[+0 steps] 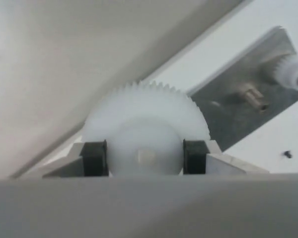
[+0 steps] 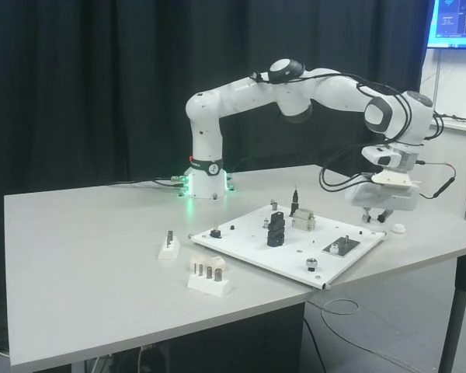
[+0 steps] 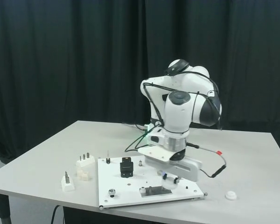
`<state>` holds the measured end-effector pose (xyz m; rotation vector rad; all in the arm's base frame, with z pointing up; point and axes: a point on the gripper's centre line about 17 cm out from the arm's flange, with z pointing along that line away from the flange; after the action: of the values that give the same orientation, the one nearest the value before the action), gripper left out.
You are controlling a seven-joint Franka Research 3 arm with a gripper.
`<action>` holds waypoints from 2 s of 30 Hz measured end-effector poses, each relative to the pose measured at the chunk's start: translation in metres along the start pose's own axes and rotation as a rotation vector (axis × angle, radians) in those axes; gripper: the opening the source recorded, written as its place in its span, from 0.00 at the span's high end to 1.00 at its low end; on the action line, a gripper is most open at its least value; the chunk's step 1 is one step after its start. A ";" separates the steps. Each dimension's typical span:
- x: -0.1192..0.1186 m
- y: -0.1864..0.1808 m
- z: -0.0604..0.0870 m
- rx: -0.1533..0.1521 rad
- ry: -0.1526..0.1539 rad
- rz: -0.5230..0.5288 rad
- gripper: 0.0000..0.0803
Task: Insert large gear.
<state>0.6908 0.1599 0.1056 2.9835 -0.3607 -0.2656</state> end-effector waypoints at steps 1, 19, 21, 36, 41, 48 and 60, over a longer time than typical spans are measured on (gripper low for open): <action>0.000 0.003 0.001 0.000 -0.005 -0.001 0.59; -0.003 0.037 0.028 0.059 -0.083 0.005 0.59; -0.004 0.038 0.030 0.066 -0.088 0.006 0.59; -0.012 0.038 0.040 0.096 -0.118 0.000 0.59; -0.015 0.038 0.042 0.096 -0.126 -0.004 0.59; -0.020 0.037 0.046 0.099 -0.136 -0.006 0.59; -0.024 0.034 0.049 0.104 -0.142 -0.011 0.59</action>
<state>0.6510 0.1282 0.0661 3.0781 -0.3844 -0.4756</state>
